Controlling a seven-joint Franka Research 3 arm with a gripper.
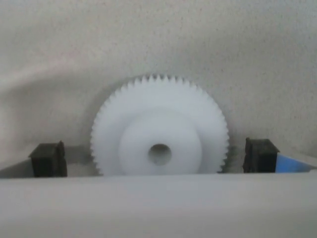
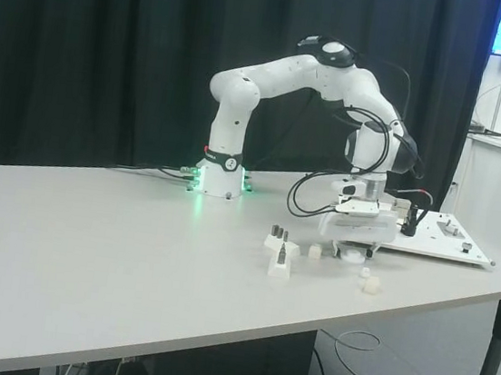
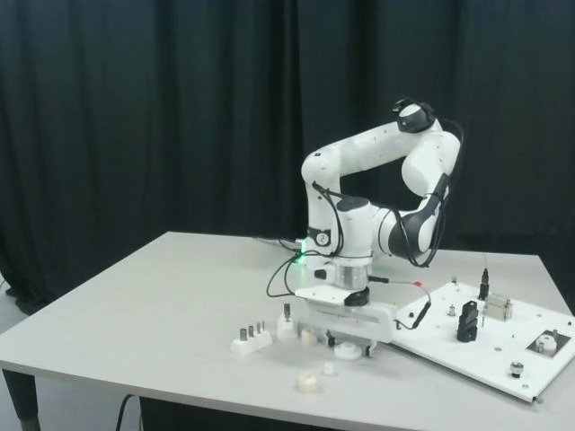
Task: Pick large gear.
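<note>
The large gear [image 1: 159,129] is white and toothed, with a raised hub and a centre hole, and it lies flat on the grey table. My gripper [image 1: 154,156] is open and lowered around it. One black fingertip [image 1: 48,159] stands on each side of the gear, and a small gap separates each from the teeth. In the first room view the gripper [image 2: 353,246] sits low over the gear [image 2: 349,253] near the table's front right. The second room view shows the gear [image 3: 349,350] under the hand [image 3: 346,337].
A white assembly board [image 2: 450,241] with black fixtures lies just beside the gripper. White holders with pegs [image 2: 278,246] and small white parts [image 2: 368,284] sit close by on the table. The table's front edge [image 3: 269,409] is near.
</note>
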